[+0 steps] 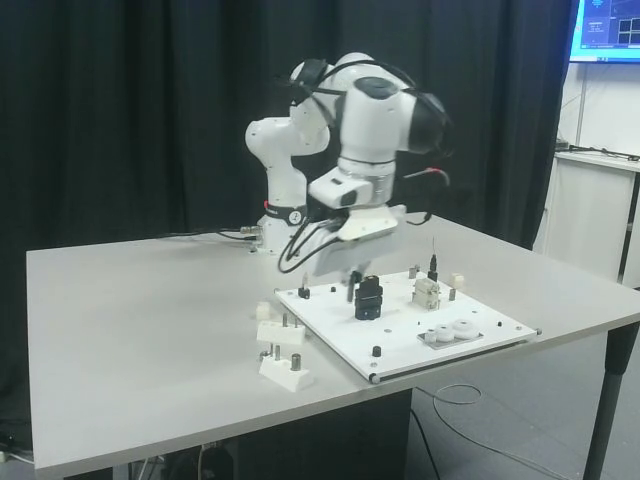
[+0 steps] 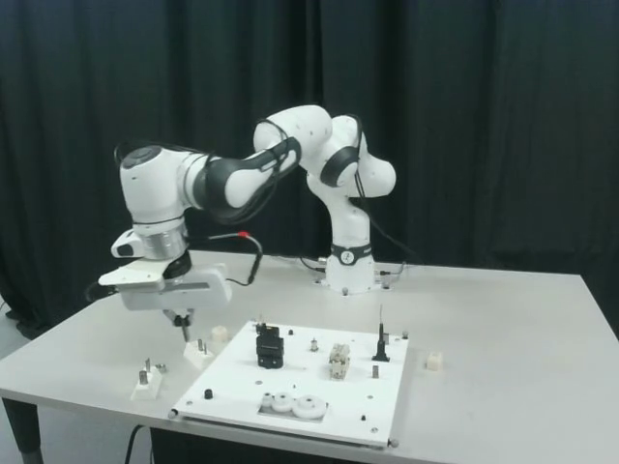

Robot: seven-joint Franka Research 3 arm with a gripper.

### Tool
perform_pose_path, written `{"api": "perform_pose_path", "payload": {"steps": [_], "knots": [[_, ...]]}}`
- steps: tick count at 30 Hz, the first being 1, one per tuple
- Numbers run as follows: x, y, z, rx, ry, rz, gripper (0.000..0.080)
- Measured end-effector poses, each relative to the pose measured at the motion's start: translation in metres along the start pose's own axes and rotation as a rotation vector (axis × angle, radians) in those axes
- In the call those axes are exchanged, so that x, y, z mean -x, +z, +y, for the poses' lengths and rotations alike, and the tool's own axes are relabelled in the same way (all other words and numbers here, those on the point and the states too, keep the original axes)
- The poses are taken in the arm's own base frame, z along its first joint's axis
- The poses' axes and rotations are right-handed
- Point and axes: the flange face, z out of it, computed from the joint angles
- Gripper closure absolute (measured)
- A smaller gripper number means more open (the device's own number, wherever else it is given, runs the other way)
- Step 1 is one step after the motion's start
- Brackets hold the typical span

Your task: Insert round peg 3.

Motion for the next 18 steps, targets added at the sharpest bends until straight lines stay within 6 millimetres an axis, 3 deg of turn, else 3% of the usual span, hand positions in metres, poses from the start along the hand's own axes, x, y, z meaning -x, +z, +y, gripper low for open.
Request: {"api": "perform_pose_path", "payload": {"steps": [18], "knots": [[0.053, -0.014, -0.100, 0.071, 0.048, 0.023, 0.0700]]}}
